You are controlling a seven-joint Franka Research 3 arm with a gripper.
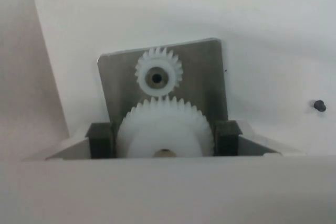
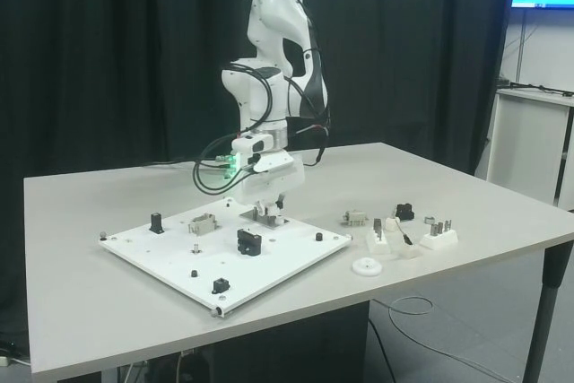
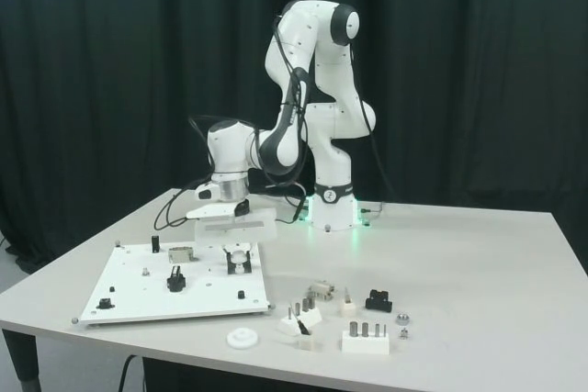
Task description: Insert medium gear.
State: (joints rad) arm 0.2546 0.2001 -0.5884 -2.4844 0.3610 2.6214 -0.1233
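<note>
Wrist view: I see the white toothed medium gear [image 1: 164,128] sitting between the two black finger pads [image 1: 100,139] of the gripper [image 1: 164,142]. Pads look closed against its sides, so the claw is narrowed to the gear's width and gripping it. Gear's centre bore shows at the lower edge of what I can see.

Gear is over a grey metal base plate [image 1: 205,77]. A smaller white toothed gear [image 1: 158,78] is already seated on that plate w/ a dark hub in its middle. Medium gear's teeth come right up to the small gear's teeth; can't tell if they actually mesh, or whether the medium gear is down on its peg.

A small black screw head [image 1: 319,105] sits on the white surface, well apart from the plate.

Room views: white arm [image 3: 308,89] is bent low over the white square task board [image 2: 161,253] on the grey table [image 2: 90,311], gripper right above the plate fixture near the board's far edge. Green light glows at the wrist.

Off the board, near the table's front edge: a loose white flat gear [image 2: 367,266], beside white blocks holding grey metal pegs [image 3: 365,341].
</note>
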